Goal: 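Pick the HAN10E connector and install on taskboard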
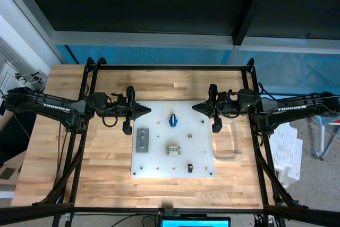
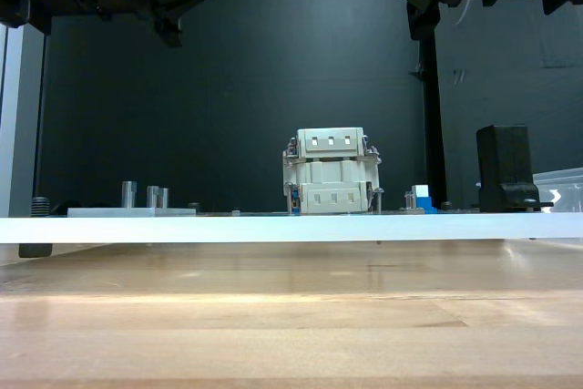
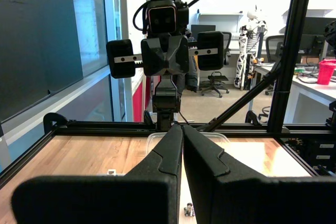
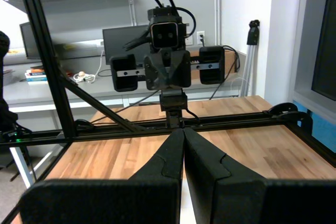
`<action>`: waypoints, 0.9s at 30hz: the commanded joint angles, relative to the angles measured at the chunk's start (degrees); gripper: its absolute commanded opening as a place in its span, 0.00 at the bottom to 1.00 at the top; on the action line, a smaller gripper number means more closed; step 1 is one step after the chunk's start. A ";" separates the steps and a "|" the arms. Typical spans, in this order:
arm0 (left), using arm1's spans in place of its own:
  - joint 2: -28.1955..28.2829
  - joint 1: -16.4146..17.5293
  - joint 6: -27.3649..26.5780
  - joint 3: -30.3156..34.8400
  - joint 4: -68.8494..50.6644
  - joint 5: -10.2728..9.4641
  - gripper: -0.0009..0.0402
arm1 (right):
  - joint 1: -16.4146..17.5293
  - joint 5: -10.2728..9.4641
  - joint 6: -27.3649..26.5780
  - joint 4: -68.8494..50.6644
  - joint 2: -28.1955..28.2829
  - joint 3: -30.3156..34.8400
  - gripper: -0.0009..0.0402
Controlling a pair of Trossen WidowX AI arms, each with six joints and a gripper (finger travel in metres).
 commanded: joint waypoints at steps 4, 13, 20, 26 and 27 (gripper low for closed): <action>0.00 0.00 0.00 0.00 0.02 0.00 0.02 | -0.50 -0.09 0.09 -0.22 0.04 -0.09 0.02; 0.00 0.00 0.00 0.00 0.02 0.00 0.02 | -0.48 -1.09 0.09 -0.22 0.04 -0.66 0.02; 0.00 0.00 0.00 0.00 0.02 0.00 0.02 | -0.46 -1.07 0.26 0.02 0.04 -0.33 0.02; 0.00 0.00 0.00 0.00 0.02 0.00 0.02 | -0.48 -0.92 0.07 0.00 0.04 -0.15 0.02; 0.00 0.02 0.00 0.00 0.02 0.00 0.02 | -0.48 -0.92 0.04 0.00 0.04 -0.15 0.02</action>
